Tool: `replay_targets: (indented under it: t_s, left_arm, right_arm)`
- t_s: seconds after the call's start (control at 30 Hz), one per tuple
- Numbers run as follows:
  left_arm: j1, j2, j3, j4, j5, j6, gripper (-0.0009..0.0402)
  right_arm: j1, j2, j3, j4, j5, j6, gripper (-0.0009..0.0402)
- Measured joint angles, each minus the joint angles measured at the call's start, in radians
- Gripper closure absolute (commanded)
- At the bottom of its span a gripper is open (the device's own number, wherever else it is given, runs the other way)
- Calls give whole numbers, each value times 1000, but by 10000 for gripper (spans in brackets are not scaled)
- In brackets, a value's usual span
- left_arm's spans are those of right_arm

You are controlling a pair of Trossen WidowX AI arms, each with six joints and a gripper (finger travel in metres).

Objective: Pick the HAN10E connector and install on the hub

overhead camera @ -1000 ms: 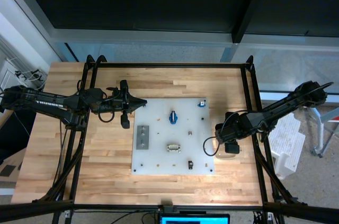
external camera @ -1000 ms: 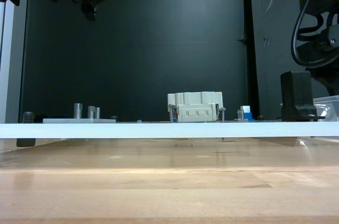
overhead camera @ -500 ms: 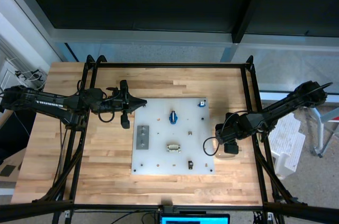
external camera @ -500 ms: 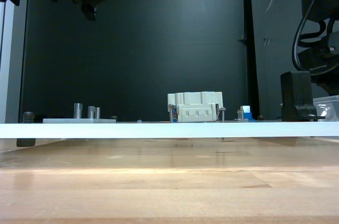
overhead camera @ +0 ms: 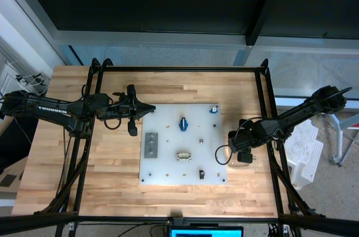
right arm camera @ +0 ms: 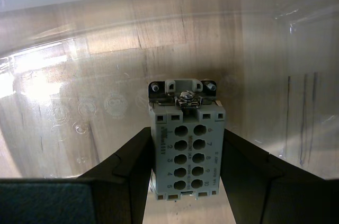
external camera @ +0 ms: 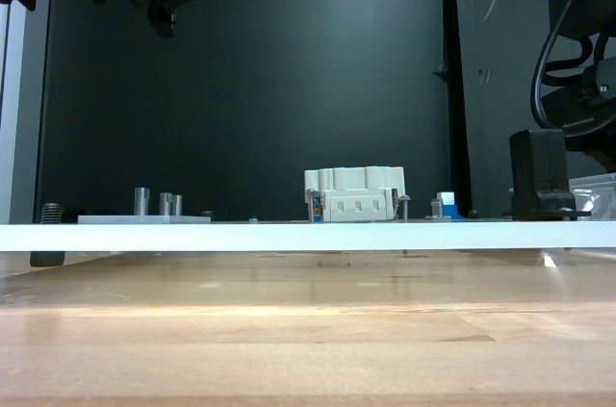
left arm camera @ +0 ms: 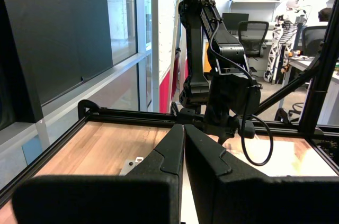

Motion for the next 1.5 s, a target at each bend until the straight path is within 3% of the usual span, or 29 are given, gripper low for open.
replay_targets:
  t_s: [0.33,0.53,1.07,1.5]
  left_arm:
    - [0,0,0,0,0,0,392]
    - [0,0,0,0,0,0,392]
    - [0,0,0,0,0,0,392]
    - [0,0,0,0,0,0,392]
  right_arm:
    - [0,-4,5,-4,1,2,344]
    - [0,-10,74,-108,2,-2,355]
    - [0,-29,313,-270,2,-2,355]
    - [0,-6,330,-281,2,-2,354]
